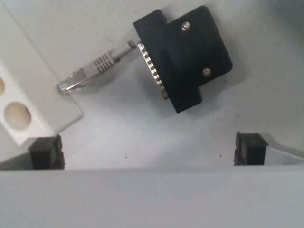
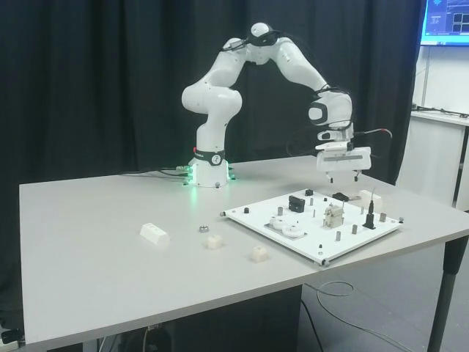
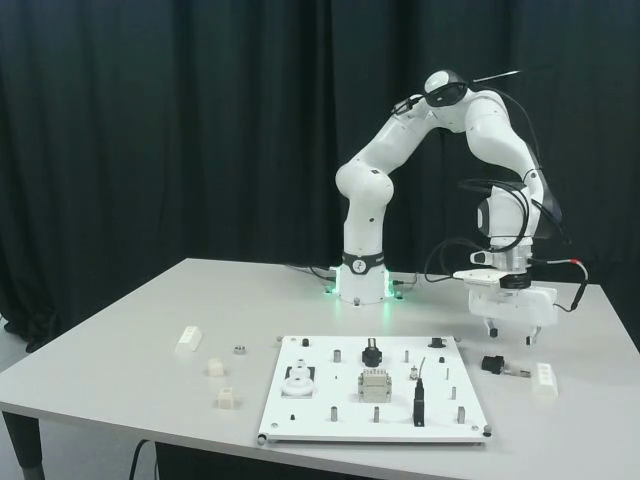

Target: Remove USB.

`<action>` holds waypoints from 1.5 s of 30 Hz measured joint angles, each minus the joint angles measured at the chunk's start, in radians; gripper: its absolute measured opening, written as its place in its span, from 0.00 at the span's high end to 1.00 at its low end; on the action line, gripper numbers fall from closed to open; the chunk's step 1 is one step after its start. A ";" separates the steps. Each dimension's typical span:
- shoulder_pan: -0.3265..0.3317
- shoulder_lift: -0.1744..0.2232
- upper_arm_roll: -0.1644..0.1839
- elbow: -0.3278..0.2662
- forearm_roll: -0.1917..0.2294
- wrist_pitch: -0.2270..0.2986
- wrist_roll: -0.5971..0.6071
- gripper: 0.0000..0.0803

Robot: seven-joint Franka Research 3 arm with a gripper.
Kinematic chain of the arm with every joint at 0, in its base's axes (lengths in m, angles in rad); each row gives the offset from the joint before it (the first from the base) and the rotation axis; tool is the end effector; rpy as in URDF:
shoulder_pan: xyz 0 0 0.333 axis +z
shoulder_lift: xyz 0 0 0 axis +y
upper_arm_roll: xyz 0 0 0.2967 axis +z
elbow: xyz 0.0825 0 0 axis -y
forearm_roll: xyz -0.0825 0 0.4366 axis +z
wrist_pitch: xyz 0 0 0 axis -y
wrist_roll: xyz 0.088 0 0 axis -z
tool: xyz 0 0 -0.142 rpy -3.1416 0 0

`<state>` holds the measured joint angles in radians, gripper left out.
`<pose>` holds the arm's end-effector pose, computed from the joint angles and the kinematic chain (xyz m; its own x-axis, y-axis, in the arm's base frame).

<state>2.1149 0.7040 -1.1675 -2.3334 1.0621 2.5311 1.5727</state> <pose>0.3777 0.3871 0.1341 0.1687 -0.9849 -0.0385 -0.9726 -0.1600 -0.1687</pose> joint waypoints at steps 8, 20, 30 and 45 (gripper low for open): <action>-0.003 -0.013 0.000 -0.001 -0.016 0.018 0.008 0.00; -0.006 -0.020 -0.005 -0.001 -0.031 0.032 0.008 0.00; -0.007 -0.020 -0.023 -0.002 -0.053 0.047 0.008 0.00; -0.011 -0.020 -0.103 0.002 -0.168 0.058 -0.178 0.00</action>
<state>2.1040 0.6838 -1.2700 -2.3318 0.8939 2.5893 1.3944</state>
